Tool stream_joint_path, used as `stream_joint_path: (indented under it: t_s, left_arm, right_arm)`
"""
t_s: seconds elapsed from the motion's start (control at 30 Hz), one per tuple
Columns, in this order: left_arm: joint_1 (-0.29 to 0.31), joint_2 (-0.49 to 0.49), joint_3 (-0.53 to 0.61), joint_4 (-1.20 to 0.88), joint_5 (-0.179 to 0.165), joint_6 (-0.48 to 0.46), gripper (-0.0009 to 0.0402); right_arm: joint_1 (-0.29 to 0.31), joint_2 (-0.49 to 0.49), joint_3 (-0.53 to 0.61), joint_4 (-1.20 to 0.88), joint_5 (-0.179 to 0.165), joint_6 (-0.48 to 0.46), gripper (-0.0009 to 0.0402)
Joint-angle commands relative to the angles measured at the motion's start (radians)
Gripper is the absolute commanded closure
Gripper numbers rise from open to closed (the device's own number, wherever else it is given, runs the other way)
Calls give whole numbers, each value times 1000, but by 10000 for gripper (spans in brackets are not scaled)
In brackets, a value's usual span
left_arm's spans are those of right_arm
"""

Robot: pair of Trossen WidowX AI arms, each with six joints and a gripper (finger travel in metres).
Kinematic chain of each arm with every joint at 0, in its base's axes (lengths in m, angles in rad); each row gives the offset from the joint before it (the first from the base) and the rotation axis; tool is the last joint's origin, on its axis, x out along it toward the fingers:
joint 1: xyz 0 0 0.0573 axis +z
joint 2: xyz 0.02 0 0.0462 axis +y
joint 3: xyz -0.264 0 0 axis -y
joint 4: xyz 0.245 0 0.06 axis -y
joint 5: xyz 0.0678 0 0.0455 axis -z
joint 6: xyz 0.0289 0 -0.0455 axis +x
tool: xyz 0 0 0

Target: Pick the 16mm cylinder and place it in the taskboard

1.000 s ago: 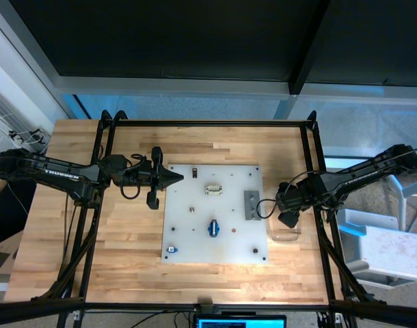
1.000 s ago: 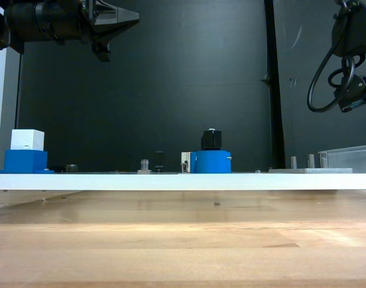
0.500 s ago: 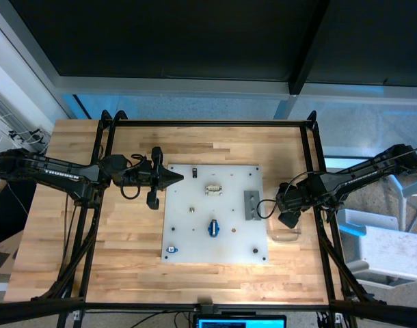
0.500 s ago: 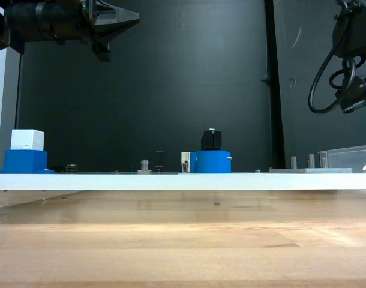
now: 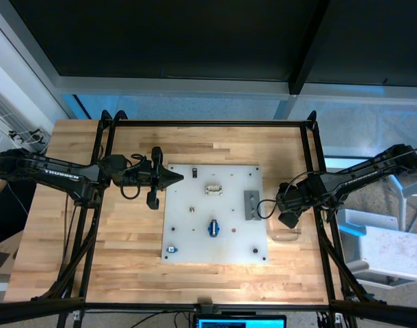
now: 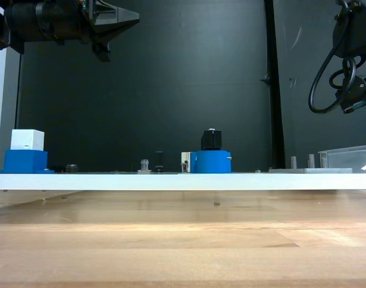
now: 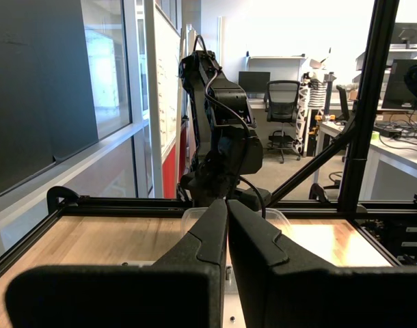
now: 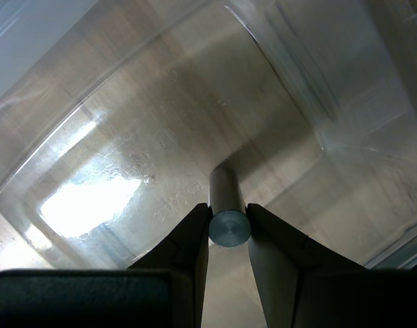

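On the wooden surface [image 5: 126,266] the white taskboard [image 5: 195,236] lies flat. A blue fitting [image 5: 213,228] stands toward its near side and a grey metal block [image 5: 252,204] by its right edge, with bare board between them. Just beside that edge sits a clear tray [image 5: 285,238]. The right gripper [image 8: 228,229] hangs above it, jaws narrowed on the sides of a grey cylinder [image 8: 227,195], tray walls around. Whether the cylinder touches the tray floor cannot be told. Farther off, the left gripper [image 5: 176,175] hovers high by the board's far-left corner, jaws pressed together, holding nothing.
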Motion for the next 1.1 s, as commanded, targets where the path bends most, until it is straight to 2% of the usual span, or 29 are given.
stream_joint_path:
  t_s: [0.03,0.3,0.63,0.8,1.1]
  left_arm:
    - [0,0,0,0,0,0,393]
    - [0,0,0,0,0,0,393]
    - [0,0,0,0,0,0,393]
    - [0,0,0,0,0,0,393]
    - [0,0,0,0,0,0,393]
  right_arm:
    - [1,0,0,2,0,0,388]
    - [1,-2,26,-20,-1,-1,393]
    - [3,-5,145,-137,0,-43,393]
    - [4,-5,222,-206,0,-112,393]
    - [6,9,325,-292,0,-317,393]
